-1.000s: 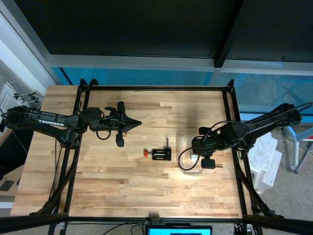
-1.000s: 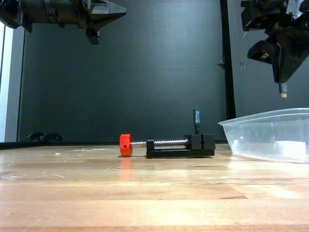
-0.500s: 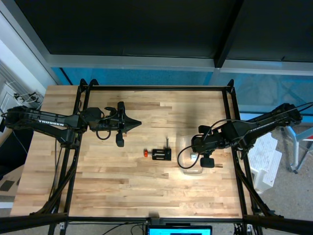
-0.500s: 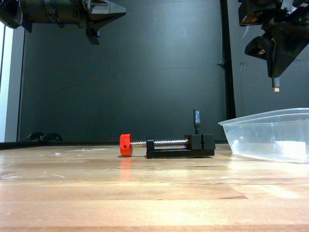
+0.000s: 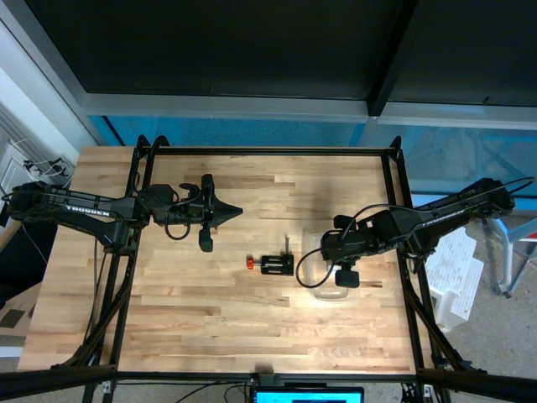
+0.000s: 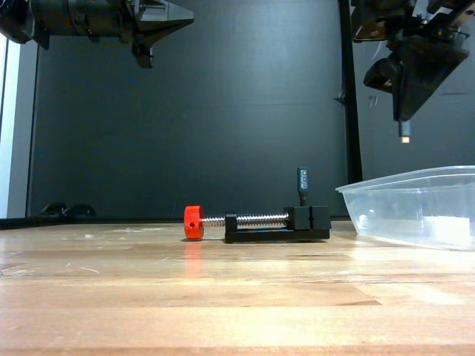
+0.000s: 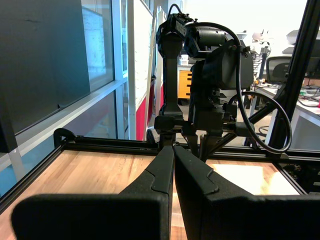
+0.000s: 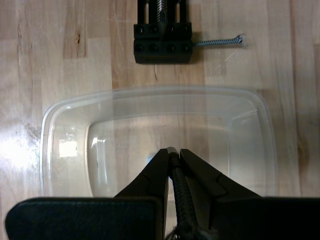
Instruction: Pick the usb-c connector and install on the hub
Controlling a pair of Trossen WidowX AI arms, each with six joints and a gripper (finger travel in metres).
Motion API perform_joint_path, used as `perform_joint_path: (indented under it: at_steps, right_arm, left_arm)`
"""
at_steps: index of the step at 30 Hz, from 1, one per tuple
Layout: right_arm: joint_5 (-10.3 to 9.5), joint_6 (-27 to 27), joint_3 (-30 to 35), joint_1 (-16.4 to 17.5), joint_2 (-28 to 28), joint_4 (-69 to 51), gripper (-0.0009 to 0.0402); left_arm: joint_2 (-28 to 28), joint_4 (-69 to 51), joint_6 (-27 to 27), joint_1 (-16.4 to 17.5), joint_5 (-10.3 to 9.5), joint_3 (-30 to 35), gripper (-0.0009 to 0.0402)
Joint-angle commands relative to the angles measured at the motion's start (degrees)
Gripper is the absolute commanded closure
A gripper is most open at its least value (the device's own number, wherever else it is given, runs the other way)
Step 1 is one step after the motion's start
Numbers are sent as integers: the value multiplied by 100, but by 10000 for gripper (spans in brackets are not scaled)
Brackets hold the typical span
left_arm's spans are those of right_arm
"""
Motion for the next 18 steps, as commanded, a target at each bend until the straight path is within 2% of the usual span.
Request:
perform_joint_path:
  at_steps: [1, 18]
  right_arm:
    - [4, -59, 98, -57, 114, 31, 393]
    - [4, -328, 761, -227, 857, 125, 393]
  left_arm:
    - [2, 0, 2, 0, 0, 0, 393]
    - [2, 2, 2, 0, 0, 0, 393]
